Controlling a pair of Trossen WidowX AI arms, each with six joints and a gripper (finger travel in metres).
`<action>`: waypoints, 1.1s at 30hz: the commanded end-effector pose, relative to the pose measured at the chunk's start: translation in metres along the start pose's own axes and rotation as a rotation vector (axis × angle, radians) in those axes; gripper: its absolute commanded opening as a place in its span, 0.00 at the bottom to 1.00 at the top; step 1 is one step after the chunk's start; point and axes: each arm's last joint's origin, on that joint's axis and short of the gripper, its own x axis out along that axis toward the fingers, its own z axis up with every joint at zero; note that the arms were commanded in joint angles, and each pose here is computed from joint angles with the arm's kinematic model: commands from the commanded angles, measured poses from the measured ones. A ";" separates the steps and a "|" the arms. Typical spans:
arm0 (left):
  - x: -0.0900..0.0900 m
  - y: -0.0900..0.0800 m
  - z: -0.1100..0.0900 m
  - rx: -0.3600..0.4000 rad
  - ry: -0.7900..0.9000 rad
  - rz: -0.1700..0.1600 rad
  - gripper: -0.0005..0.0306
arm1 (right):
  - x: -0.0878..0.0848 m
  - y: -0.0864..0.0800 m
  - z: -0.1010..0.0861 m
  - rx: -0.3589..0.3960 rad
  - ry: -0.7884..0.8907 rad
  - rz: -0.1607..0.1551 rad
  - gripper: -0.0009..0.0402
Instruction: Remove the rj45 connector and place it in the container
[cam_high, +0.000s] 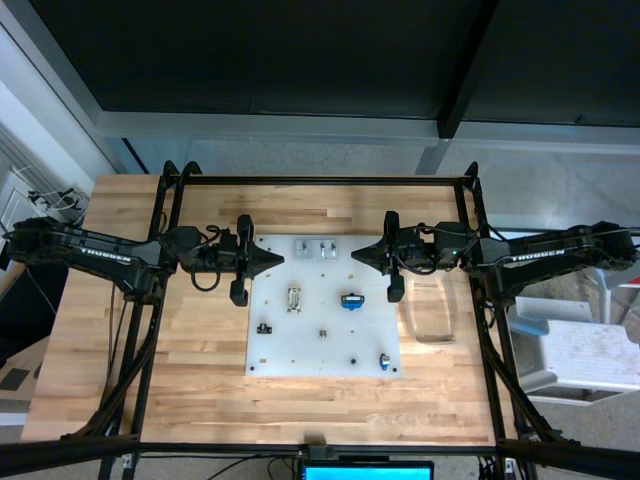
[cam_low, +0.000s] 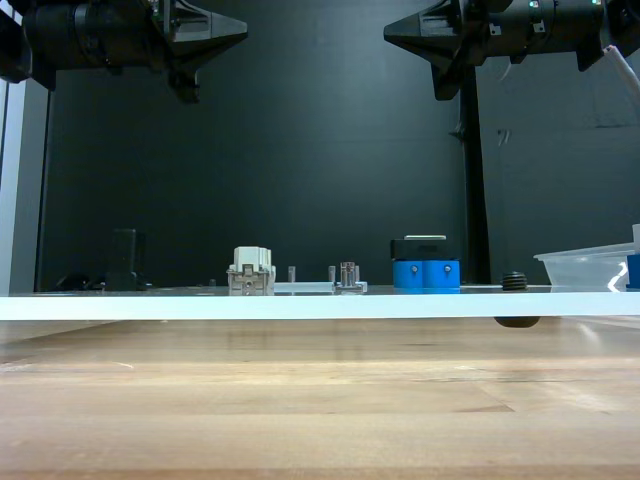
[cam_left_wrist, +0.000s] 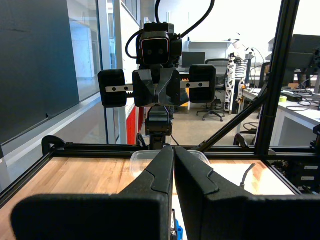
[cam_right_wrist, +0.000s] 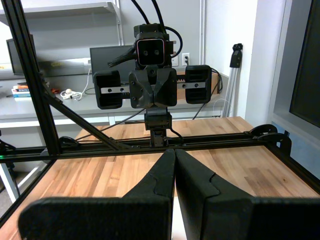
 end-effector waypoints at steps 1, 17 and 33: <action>0.000 0.000 0.000 0.000 0.000 0.000 0.02 | 0.000 0.000 0.001 0.000 -0.007 0.002 0.02; 0.000 0.000 0.000 0.000 0.000 0.000 0.02 | 0.002 0.002 0.000 0.047 0.127 -0.012 0.02; 0.000 0.000 0.000 0.000 0.000 0.000 0.02 | -0.008 0.042 0.022 0.008 0.621 -0.011 0.02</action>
